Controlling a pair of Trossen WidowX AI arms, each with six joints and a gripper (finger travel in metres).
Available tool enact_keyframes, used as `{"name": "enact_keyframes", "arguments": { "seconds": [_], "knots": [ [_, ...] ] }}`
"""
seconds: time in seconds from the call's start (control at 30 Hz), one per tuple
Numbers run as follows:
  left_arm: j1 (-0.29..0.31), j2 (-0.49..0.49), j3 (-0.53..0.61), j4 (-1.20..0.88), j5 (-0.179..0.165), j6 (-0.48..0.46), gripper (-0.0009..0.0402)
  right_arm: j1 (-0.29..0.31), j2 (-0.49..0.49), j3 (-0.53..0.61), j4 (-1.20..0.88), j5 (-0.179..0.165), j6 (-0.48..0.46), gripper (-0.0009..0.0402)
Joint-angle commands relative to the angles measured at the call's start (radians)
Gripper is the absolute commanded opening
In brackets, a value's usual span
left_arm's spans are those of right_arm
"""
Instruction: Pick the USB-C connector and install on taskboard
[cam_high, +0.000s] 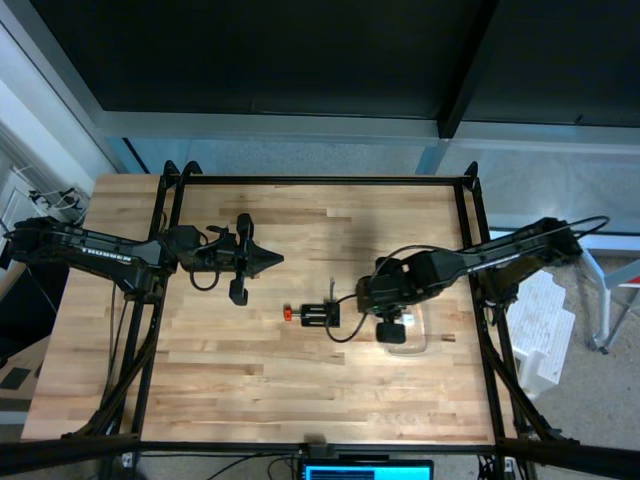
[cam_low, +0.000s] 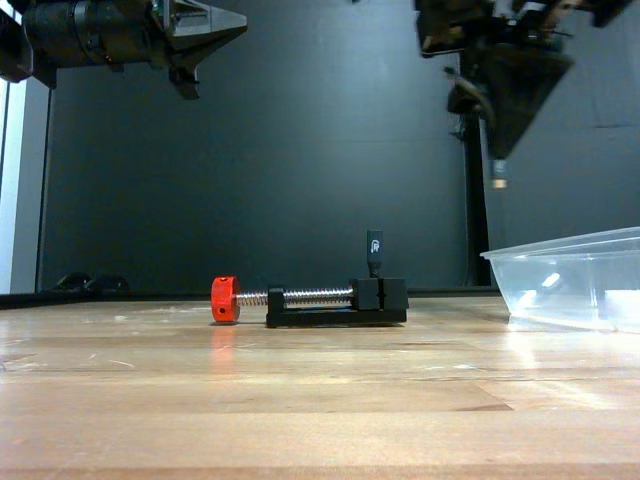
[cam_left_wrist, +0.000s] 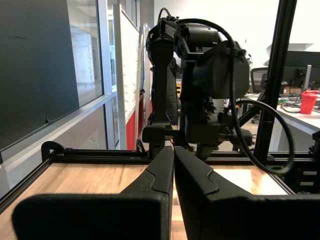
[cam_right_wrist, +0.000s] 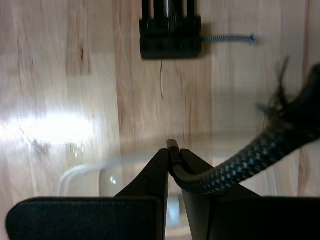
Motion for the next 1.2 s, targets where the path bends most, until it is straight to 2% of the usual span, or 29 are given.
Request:
{"name": "enact_keyframes", "arguments": {
  "seconds": [0.03,0.3,0.73,1.1,1.2],
  "knots": [
    [0.0,0.0,0.0,0.001,0.0,0.0,0.0,-0.009,0.054,0.05,-0.001,-0.004,-0.003,0.0],
    [0.0,0.0,0.0,0.0,0.0,0.0,0.0,-0.032,0.162,0.154,-0.003,-0.004,-0.007,0.0],
    [0.0,0.0,0.0,0.0,0.0,0.0,0.0,-0.056,0.274,0.266,-0.006,0.0,-0.047,0.0],
    [0.0,0.0,0.0,0.0,0.0,0.0,0.0,-0.067,0.325,0.319,0.007,0.001,-0.063,0.0],
    [0.0,0.0,0.0,0.0,0.0,0.0,0.0,-0.067,0.325,0.314,0.015,0.015,-0.056,0.0]
  ]
}}
